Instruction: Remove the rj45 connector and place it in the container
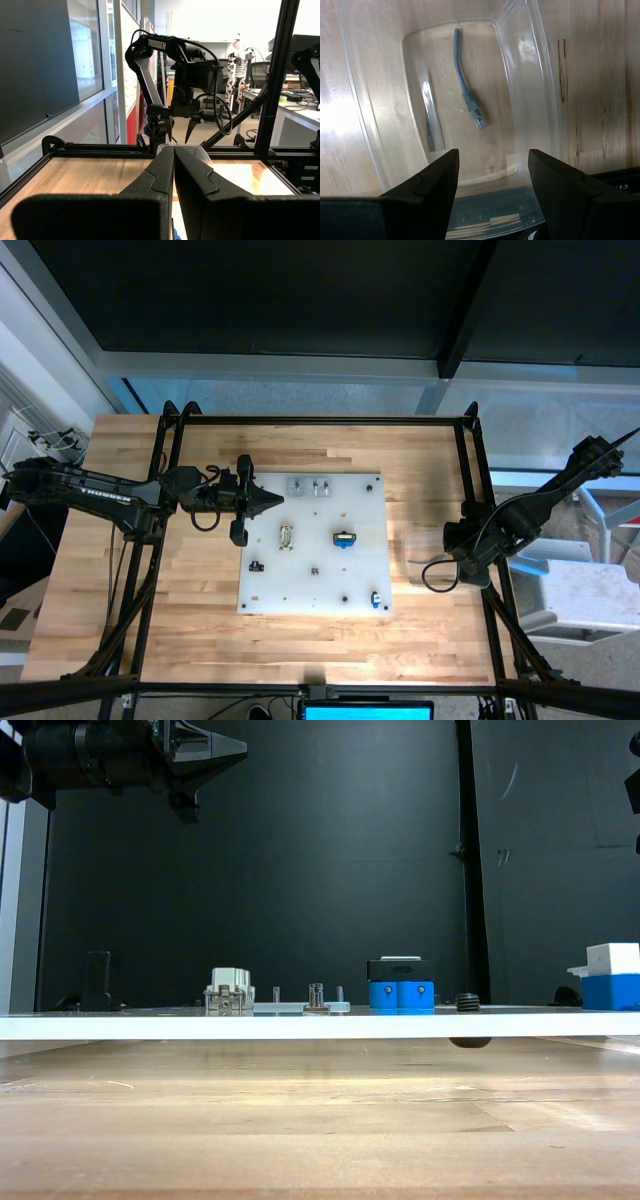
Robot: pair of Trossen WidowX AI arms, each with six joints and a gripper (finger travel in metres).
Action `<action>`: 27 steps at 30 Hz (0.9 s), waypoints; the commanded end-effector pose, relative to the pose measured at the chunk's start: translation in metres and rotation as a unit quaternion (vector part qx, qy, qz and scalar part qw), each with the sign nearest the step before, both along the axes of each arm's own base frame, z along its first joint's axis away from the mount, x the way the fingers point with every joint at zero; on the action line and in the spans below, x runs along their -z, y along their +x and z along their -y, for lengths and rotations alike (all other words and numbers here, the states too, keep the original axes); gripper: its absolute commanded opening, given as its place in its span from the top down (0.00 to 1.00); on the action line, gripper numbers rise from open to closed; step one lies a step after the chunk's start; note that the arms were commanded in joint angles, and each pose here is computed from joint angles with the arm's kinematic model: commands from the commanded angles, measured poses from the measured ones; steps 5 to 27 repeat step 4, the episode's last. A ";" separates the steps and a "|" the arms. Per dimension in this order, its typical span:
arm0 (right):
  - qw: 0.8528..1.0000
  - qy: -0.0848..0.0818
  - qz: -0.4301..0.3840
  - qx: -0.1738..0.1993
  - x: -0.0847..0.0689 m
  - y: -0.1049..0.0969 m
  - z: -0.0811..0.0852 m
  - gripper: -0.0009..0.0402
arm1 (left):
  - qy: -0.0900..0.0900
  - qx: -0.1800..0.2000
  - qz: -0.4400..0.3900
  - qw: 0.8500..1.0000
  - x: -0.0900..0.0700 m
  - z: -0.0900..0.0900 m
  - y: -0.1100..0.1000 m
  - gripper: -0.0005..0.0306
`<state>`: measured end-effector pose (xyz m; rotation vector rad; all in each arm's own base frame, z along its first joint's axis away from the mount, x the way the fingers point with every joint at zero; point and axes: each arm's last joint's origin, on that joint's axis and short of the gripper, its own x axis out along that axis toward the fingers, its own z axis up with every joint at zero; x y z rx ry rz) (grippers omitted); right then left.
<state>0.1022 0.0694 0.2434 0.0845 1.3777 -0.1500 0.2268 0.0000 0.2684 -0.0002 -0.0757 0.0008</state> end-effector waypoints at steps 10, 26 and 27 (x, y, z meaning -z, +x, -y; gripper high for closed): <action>1.000 0.000 0.000 0.000 0.000 0.000 0.000 0.51 | 0.000 0.000 0.000 1.000 0.000 0.000 0.000 0.98; 1.000 0.000 0.000 0.000 0.000 0.000 0.000 0.51 | 0.000 0.000 0.000 1.000 0.000 0.000 0.000 0.98; 1.000 0.000 0.000 0.000 0.000 0.000 0.000 0.51 | 0.000 0.000 0.000 1.000 0.000 0.000 0.000 0.98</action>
